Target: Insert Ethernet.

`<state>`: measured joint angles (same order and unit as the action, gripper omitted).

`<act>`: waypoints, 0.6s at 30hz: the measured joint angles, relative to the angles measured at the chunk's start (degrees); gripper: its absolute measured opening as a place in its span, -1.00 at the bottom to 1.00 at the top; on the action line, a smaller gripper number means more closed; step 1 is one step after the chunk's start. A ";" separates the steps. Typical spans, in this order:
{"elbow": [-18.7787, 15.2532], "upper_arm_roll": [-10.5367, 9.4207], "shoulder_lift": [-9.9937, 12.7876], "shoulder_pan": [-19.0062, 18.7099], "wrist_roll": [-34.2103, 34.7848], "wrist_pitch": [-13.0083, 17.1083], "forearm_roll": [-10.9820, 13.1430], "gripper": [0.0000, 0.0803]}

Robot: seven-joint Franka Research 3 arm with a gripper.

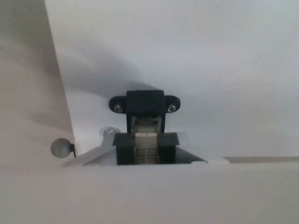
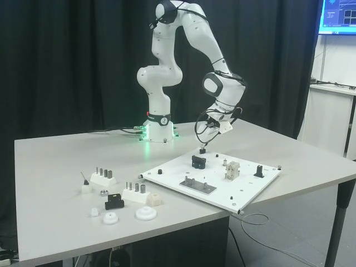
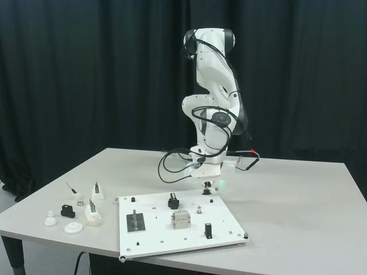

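I am seeing the gripper [image 2: 202, 149] hovering just above the white board [image 2: 167, 177], near the black socket [image 2: 198, 162]. Its fingers are gripping a small plug [image 1: 145, 145], though the fingers themselves are too small to make out clearly.

Glossy white plastic arm [image 2: 183, 39], matt white board [image 2: 214, 181], smooth grey table [image 2: 61, 161], black cloth curtain [image 2: 72, 61] behind.

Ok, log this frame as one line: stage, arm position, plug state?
stage: approach | gripper: above black socket block on white board | plug: held in fingers, not yet in socket | loose parts: untouched
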<state>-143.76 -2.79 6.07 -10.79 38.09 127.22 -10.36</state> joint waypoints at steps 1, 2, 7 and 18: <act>-0.05 0.01 0.03 0.00 -0.08 0.00 -0.04 -0.78; -0.09 0.01 0.07 0.01 -0.20 0.00 -0.11 -0.78; -0.04 0.01 0.13 0.00 -0.76 0.00 -0.31 -0.70; 0.34 0.01 0.07 0.00 -0.85 -0.18 -0.31 0.91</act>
<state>-143.42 -2.78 6.14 -10.79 37.23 127.04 -10.67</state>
